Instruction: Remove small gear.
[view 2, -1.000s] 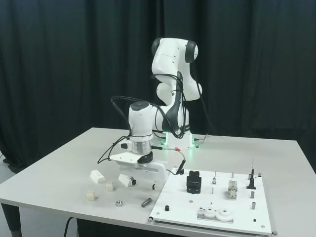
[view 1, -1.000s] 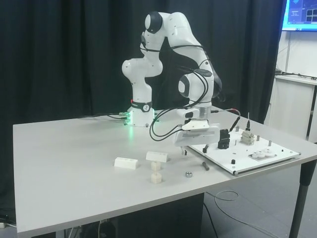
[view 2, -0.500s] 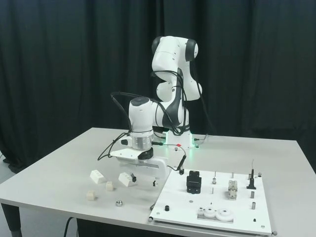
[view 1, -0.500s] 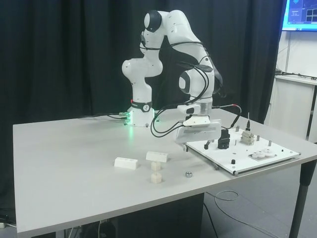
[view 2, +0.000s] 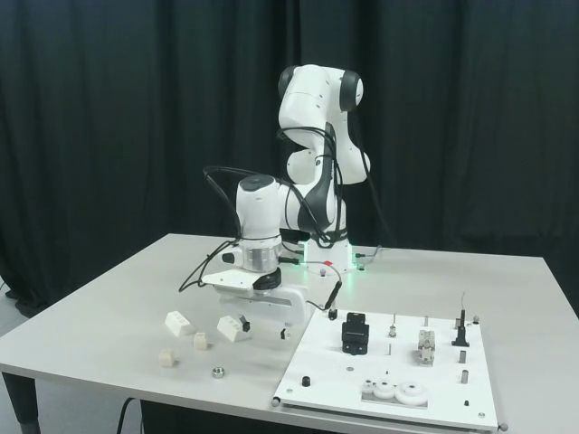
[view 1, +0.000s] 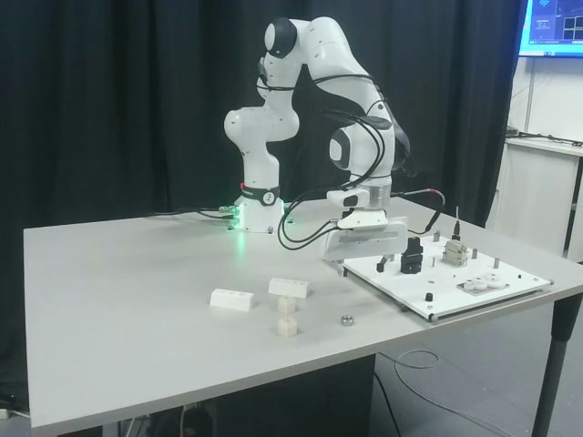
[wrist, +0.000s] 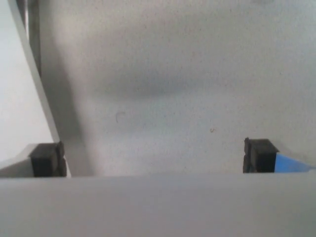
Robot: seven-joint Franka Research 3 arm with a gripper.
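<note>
Three white gears sit side by side near the front edge of the white board [view 2: 330, 366]; the small gear [view 2: 368, 390] is at the end of the row nearest the table's middle. In the first room view the gears [view 1: 482, 282] read as one white cluster on the board [view 1: 393, 280]. My gripper [view 2: 264, 327] hangs low over the grey table, just off the board's edge and well away from the gears. In the wrist view the gripper [wrist: 153, 158] is open with only bare table between its black fingertips [wrist: 47, 160]. The first room view shows the gripper [view 1: 363, 264] beside the board.
Two white blocks [view 2: 179, 323] [view 2: 232, 329], two small cubes [view 2: 200, 341] [view 2: 166, 358] and a metal nut [view 2: 218, 371] lie on the table beside the gripper. On the board stand a black block [view 2: 355, 333], several pegs and a black post [view 2: 460, 334].
The gripper has risen a little and shifted back from the table's front, along the board's edge. Its fingers stay open and hold nothing.
</note>
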